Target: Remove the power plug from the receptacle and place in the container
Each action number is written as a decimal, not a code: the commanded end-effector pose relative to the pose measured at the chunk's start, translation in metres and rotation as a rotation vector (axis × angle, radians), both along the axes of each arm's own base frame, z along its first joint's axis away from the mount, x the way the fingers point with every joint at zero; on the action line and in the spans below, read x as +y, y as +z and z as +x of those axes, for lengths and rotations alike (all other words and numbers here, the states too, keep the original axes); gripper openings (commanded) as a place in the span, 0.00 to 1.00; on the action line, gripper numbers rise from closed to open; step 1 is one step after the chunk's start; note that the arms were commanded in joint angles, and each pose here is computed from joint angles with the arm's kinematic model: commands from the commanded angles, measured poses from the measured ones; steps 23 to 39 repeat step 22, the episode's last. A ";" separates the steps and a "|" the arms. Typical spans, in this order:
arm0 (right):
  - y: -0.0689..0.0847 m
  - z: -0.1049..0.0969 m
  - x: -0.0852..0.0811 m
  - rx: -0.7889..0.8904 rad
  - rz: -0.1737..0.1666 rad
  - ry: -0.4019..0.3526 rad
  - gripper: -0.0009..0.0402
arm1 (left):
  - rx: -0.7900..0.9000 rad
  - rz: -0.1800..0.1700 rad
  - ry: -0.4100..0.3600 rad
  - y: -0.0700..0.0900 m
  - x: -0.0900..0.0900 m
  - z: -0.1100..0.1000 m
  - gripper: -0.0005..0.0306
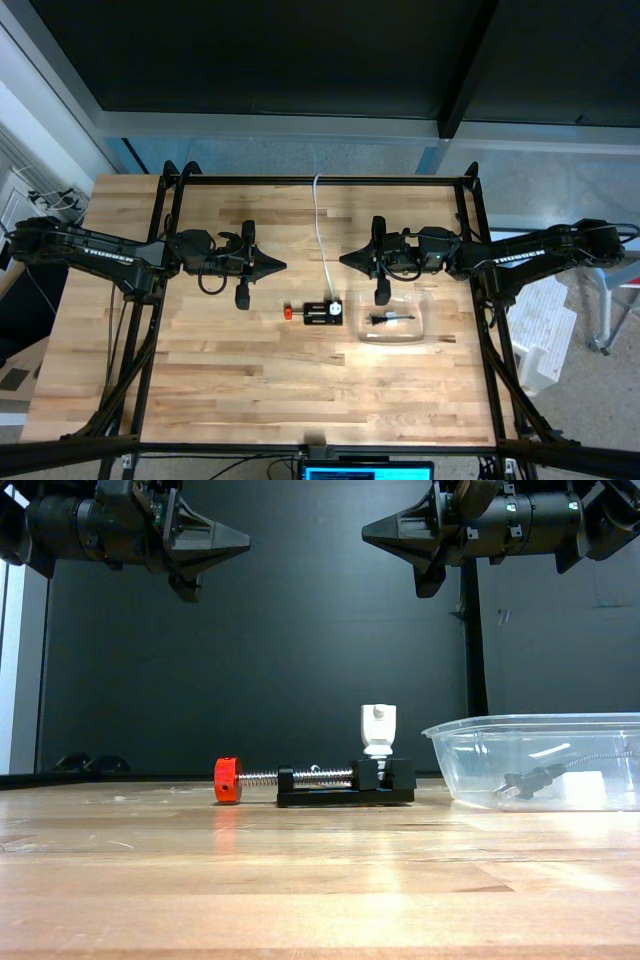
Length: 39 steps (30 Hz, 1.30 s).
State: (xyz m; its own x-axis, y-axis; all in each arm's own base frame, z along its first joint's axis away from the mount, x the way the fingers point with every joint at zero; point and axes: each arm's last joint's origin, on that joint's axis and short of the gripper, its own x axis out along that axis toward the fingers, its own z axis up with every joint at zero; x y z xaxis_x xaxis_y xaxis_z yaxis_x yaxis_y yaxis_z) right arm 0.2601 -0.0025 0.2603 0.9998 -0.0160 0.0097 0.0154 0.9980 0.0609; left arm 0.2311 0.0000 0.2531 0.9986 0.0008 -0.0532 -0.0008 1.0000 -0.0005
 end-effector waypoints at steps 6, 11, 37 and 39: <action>0.000 0.000 0.000 0.001 -0.017 -0.001 0.02 | 0.000 0.000 0.000 0.000 0.000 0.000 0.02; -0.001 0.000 0.000 0.010 -0.016 0.000 0.02 | 0.000 0.000 0.000 0.000 0.000 0.000 0.02; -0.001 0.000 0.000 0.014 -0.017 0.000 0.02 | 0.000 0.000 0.000 0.000 0.000 0.000 0.02; -0.001 0.000 0.000 0.014 -0.017 0.000 0.02 | 0.000 0.000 0.000 0.000 0.000 0.000 0.02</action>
